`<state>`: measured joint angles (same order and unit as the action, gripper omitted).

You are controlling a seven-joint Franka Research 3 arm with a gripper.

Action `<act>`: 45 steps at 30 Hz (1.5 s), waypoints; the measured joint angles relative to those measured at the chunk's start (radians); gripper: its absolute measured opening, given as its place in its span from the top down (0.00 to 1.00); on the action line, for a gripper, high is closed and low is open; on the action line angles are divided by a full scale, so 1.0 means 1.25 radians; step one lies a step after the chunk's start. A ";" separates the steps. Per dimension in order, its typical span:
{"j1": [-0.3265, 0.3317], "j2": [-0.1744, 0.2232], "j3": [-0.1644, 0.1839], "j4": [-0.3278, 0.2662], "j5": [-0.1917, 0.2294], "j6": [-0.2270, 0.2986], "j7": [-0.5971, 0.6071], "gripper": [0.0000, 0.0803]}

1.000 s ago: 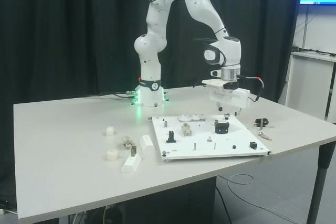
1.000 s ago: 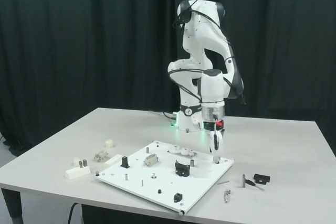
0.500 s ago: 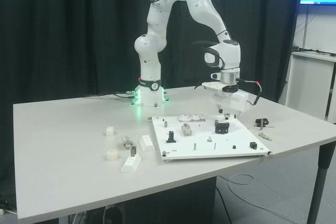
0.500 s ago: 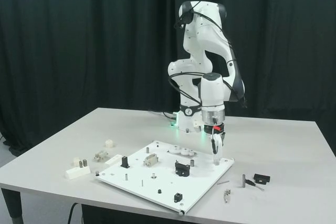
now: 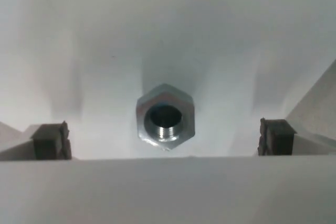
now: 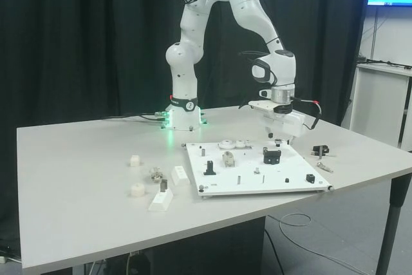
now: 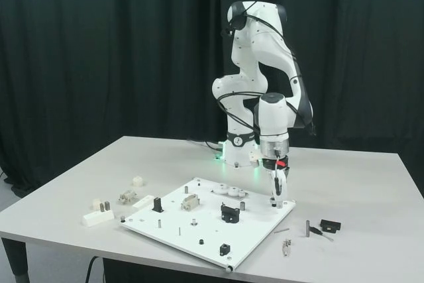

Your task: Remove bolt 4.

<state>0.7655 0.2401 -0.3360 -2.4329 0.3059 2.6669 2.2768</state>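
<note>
Close under the wrist camera, a grey hex-headed bolt [image 5: 165,117] with a hollow threaded centre stands upright on the white assembly board [image 6: 248,181]. The gripper [image 5: 164,139] is spread wide, holding nothing, one black fingertip [image 5: 51,141] at the bolt's nine o'clock, the other at three. This looks like the approach step; next, lower and close squarely on the hex flats. Farther off, the white arm [image 7: 255,44] hangs over the board's far corner.

White arm over the flat white assembly board [image 7: 205,226].
The tool [image 7: 275,198] hung low above the board's far corner on the grey worktop [image 7: 358,183].
</note>
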 joint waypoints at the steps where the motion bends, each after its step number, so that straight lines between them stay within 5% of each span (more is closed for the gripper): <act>1: 0.001 0.000 -0.001 0.000 0.000 0.000 0.000 0.00; 36: 0.012 0.001 -0.003 -0.020 0.000 0.017 0.001 0.00; 37: 0.012 0.001 -0.003 -0.020 0.000 0.018 0.001 0.15; 44: 0.012 0.002 -0.005 -0.022 0.000 0.025 0.001 0.15; 45: 0.012 0.002 -0.006 -0.022 0.000 0.027 0.000 0.35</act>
<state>0.7809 0.2425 -0.3429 -2.4600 0.3058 2.7002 2.2774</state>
